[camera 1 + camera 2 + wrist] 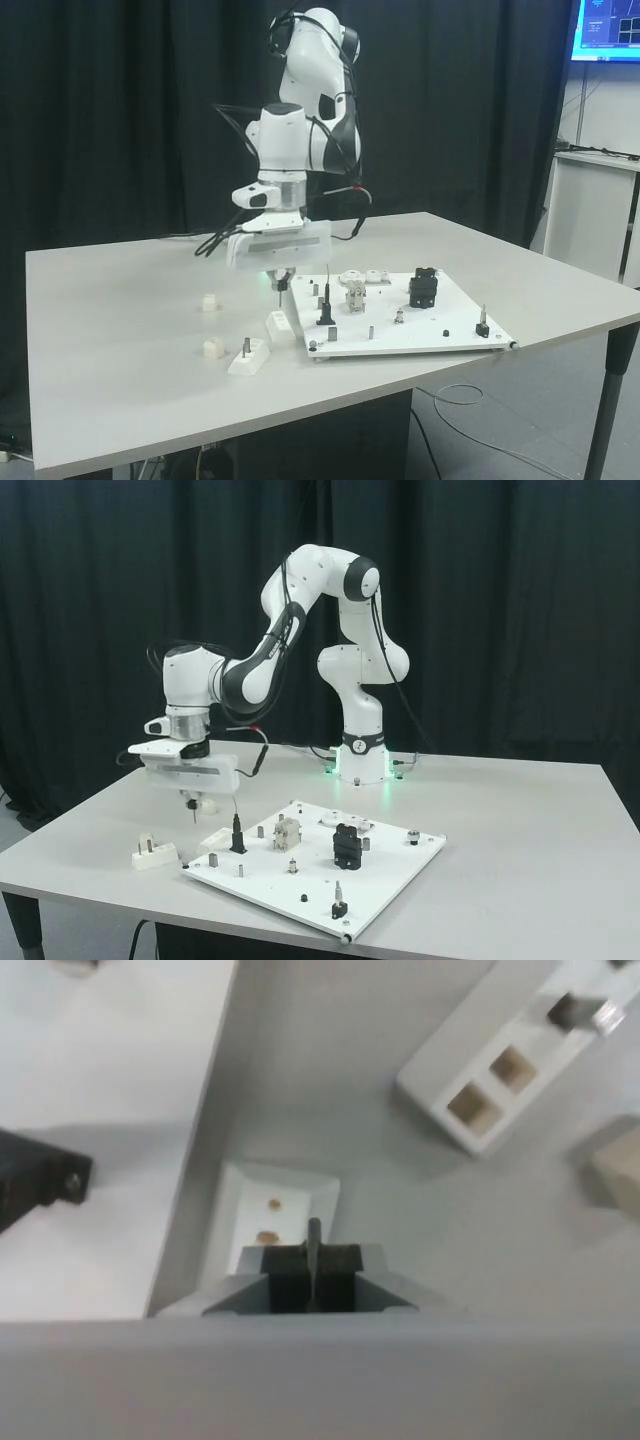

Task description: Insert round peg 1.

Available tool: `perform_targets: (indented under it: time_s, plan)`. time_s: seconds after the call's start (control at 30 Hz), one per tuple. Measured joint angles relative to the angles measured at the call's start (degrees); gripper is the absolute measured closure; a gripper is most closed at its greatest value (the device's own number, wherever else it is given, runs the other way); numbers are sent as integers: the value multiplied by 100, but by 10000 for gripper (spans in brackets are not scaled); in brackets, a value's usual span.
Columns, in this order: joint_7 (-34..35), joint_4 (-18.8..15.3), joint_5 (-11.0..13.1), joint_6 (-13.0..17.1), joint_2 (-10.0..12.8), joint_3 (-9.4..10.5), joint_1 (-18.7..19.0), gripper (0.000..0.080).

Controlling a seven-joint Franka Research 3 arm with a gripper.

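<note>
My gripper (313,1282) hangs a little above the table, beside the near left edge of the white board (440,335). Its black pads are shut on a thin grey round peg (314,1245), which points straight down. Directly under the peg lies a small white holder block (278,1200) with two small holes in its top. In the first room view, the gripper (283,278) hovers just over this block (280,323). In the second room view, the gripper (188,804) is left of the board (390,880).
A longer white holder (500,1070) with square holes and one upright peg (580,1010) lies nearby on the table (120,330). Two small white blocks (209,300) (212,347) sit to the left. The board carries a black post (325,305), a black part (423,288) and several small fixtures.
</note>
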Motion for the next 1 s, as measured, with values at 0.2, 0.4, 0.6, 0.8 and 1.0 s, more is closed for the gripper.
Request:
perform_targets:
  time_s: [0.2,0.4,0.6,0.8,1.0]
  plan:
    - [-1,147,0,126,4,56,21,787]
    - [-1,422,9,173,48,176,26,787]
    - [27,769,103,166,180,351,27,787]
    - [91,1130,247,117,413,576,29,787]
    - [95,1504,257,-8,693,785,40,787]
